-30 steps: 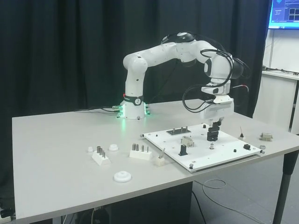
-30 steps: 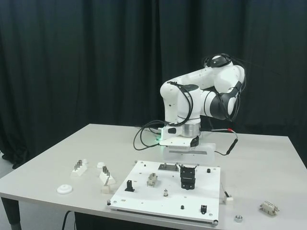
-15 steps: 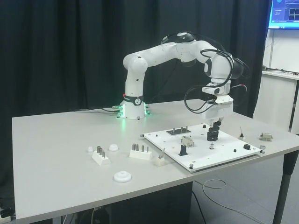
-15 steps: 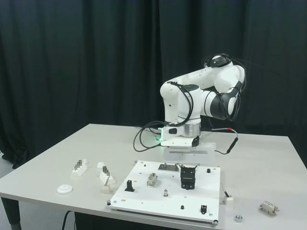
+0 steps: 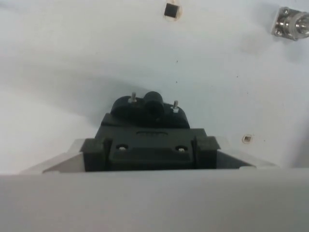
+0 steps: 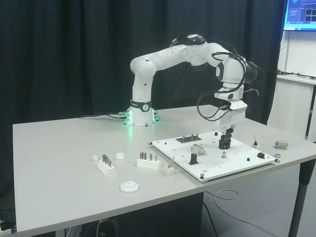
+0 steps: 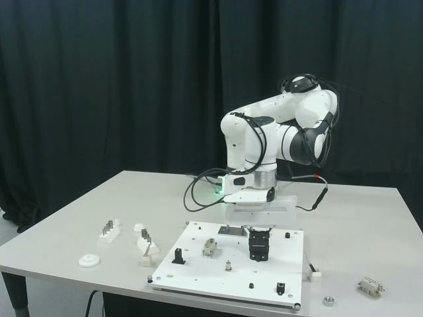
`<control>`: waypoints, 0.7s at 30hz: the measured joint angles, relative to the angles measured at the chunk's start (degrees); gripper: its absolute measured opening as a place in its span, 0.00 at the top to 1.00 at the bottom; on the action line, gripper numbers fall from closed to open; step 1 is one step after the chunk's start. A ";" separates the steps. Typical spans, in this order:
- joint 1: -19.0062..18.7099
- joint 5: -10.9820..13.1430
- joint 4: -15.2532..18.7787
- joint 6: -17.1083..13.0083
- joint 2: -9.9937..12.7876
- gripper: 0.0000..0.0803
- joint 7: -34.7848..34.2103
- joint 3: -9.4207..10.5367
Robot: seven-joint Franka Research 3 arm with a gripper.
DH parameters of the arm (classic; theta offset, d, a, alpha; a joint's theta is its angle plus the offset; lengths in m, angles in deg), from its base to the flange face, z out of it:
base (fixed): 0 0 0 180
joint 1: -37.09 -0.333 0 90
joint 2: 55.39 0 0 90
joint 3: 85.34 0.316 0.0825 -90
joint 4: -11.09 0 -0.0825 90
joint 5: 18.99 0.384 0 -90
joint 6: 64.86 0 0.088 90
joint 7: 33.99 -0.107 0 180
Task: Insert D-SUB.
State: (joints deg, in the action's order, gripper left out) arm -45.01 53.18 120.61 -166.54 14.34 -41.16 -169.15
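Note:
The black D-SUB connector [image 6: 224, 143] [image 7: 258, 246] stands upright on the white board [image 6: 212, 165] [image 7: 218, 274], near the board's far side. My gripper [image 6: 228, 132] hangs straight above it, its white hand just over the connector's top. In the wrist view the connector [image 5: 145, 113] shows two small screws on its body, and my gripper [image 5: 150, 153] straddles its upper end with black fingertips [image 5: 94, 153] on either side. The fingers stand open around the connector, which rests in the board on its own.
The board also carries a small black bracket [image 6: 193, 158] [image 7: 178, 256], a grey socket [image 6: 198, 149] [image 7: 210, 248] and a metal plate [image 7: 231, 230]. White peg fixtures [image 6: 106, 165] and a white disc [image 6: 129, 186] lie beside the board. A metal connector [image 6: 281, 143] [image 7: 371, 286] lies near the table edge.
My gripper has risen a little above the connector. The black connector has stayed in place on the board.

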 joint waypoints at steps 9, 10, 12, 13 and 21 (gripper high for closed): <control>-0.01 0.00 -0.01 -0.03 0.00 0.52 1.31 0.00; -0.01 0.00 -0.01 -0.03 0.00 0.52 1.31 0.00; -0.01 0.00 -0.01 -0.05 0.00 0.52 1.30 0.00; -0.01 0.00 -0.01 -0.06 0.00 0.52 1.25 0.00; -0.01 0.00 0.00 -0.29 0.03 0.52 -1.00 0.01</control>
State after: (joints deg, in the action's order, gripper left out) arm -45.01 53.18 120.60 -166.83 14.37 -42.16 -169.14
